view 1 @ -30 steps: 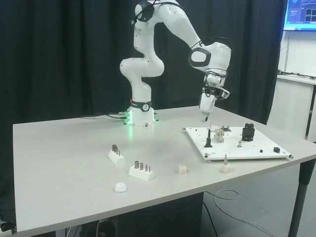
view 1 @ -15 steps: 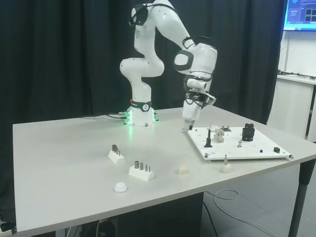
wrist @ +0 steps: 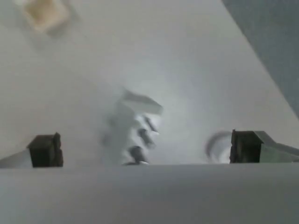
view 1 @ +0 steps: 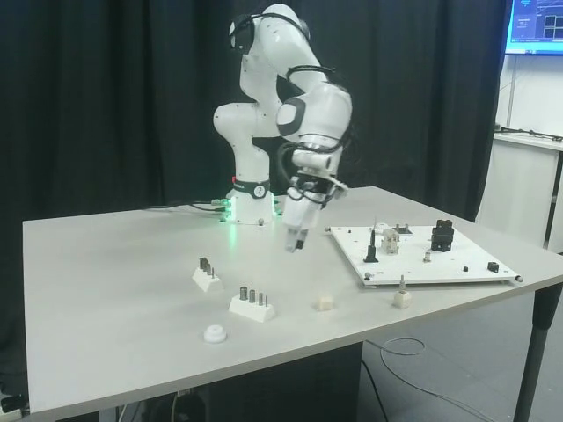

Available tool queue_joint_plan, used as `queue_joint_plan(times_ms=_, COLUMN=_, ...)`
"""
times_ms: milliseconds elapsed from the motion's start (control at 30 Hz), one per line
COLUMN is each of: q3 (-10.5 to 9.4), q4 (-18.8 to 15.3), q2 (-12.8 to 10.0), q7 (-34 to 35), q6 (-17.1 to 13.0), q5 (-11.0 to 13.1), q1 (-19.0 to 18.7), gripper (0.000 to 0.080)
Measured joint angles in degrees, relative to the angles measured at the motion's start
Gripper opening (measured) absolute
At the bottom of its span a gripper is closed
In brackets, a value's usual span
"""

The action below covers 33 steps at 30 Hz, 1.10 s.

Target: Pick medium gear.

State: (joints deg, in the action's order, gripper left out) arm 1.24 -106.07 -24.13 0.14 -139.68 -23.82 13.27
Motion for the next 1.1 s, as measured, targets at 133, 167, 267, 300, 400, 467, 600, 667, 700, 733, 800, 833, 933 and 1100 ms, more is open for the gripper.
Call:
queue_joint_plan(times_ms=133, q3=2.79, q4=2.6, q2=-2.4, q7=-4.9, q6=-1.1, q5=2.8, q1=0.0, gripper=0.08)
queue_joint_plan(times_ms=167, q3=3.44, q4=3.2, q2=-2.9, q7=-6.2, q6=-1.3, q5=3.6, q1=0.0, gripper=0.08)
queue_joint_plan(times_ms=267, q3=5.32, q4=5.0, q2=-4.7, q7=-10.0, q6=-1.9, q5=6.2, q1=0.0, gripper=0.08)
queue_joint_plan(times_ms=300, q3=5.88, q4=5.6, q2=-5.2, q7=-11.2, q6=-2.0, q5=7.0, q1=0.0, gripper=0.08)
queue_joint_plan(times_ms=400, q3=7.61, q4=7.4, q2=-7.0, q7=-15.0, q6=-2.1, q5=9.8, q1=0.0, gripper=0.08)
queue_joint_plan(times_ms=467, q3=8.59, q4=8.5, q2=-8.1, q7=-17.3, q6=-2.2, q5=11.4, q1=0.0, gripper=0.08)
queue_joint_plan(times_ms=600, q3=10.43, q4=10.3, q2=-10.2, q7=-21.5, q6=-2.2, q5=14.3, q1=0.0, gripper=0.08)
queue_joint_plan(times_ms=667, q3=11.28, q4=11.0, q2=-11.2, q7=-23.1, q6=-2.2, q5=15.6, q1=0.0, gripper=0.08)
queue_joint_plan(times_ms=700, q3=11.69, q4=11.4, q2=-11.7, q7=-24.0, q6=-2.2, q5=16.1, q1=0.1, gripper=0.08)
queue_joint_plan(times_ms=733, q3=12.07, q4=11.7, q2=-12.2, q7=-24.8, q6=-2.2, q5=16.7, q1=0.1, gripper=0.08)
queue_joint_plan(times_ms=800, q3=12.75, q4=12.4, q2=-13.1, q7=-26.3, q6=-2.2, q5=17.8, q1=0.2, gripper=0.08)
queue_joint_plan(times_ms=833, q3=12.99, q4=12.7, q2=-13.6, q7=-27.1, q6=-2.2, q5=18.3, q1=0.3, gripper=0.08)
queue_joint_plan(times_ms=933, q3=13.5, q4=13.6, q2=-14.9, q7=-29.8, q6=-2.3, q5=19.8, q1=0.8, gripper=0.08)
queue_joint_plan(times_ms=1100, q3=13.68, q4=15.1, q2=-16.9, q7=-35.0, q6=-2.7, q5=22.7, q1=1.8, gripper=0.08)
